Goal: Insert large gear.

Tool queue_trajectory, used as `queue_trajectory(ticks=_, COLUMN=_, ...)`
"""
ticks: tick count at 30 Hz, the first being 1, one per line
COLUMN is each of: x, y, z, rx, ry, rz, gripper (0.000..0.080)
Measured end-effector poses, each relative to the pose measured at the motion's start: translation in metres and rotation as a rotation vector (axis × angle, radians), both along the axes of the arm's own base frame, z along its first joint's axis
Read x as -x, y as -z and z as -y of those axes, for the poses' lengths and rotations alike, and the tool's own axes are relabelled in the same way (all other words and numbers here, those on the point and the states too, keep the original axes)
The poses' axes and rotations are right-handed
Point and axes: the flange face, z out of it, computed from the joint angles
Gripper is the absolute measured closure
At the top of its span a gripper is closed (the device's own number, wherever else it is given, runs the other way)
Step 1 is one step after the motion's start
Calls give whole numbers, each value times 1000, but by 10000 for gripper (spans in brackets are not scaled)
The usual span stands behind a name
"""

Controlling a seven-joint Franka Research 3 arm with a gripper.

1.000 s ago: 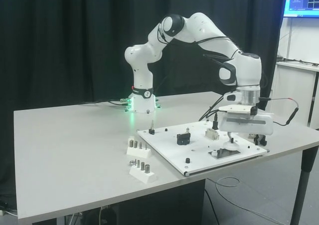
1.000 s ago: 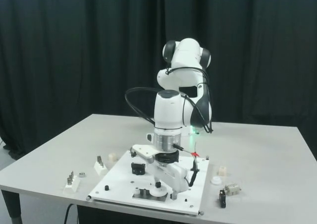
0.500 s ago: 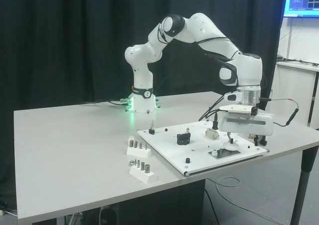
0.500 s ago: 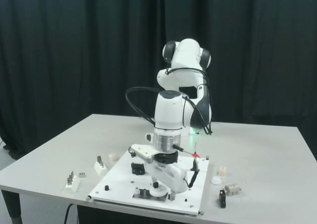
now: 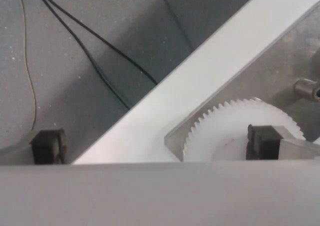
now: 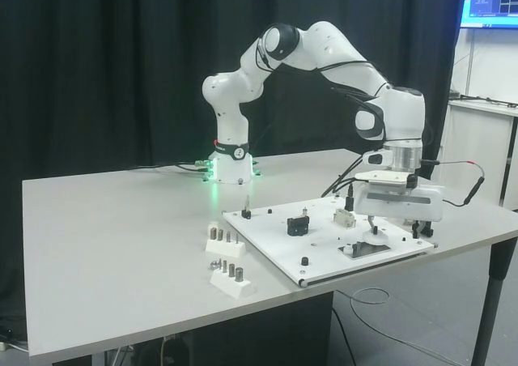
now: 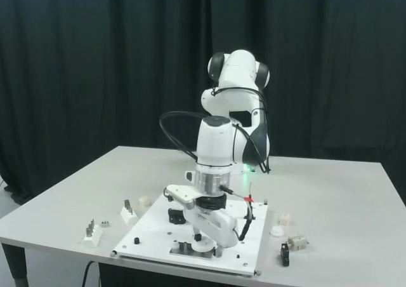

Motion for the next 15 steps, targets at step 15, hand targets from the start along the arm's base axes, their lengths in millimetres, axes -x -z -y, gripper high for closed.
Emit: queue_trajectory(ticks=15, x=3, y=1, z=-6, rx=0, ry=11, rz=-29, gripper=3)
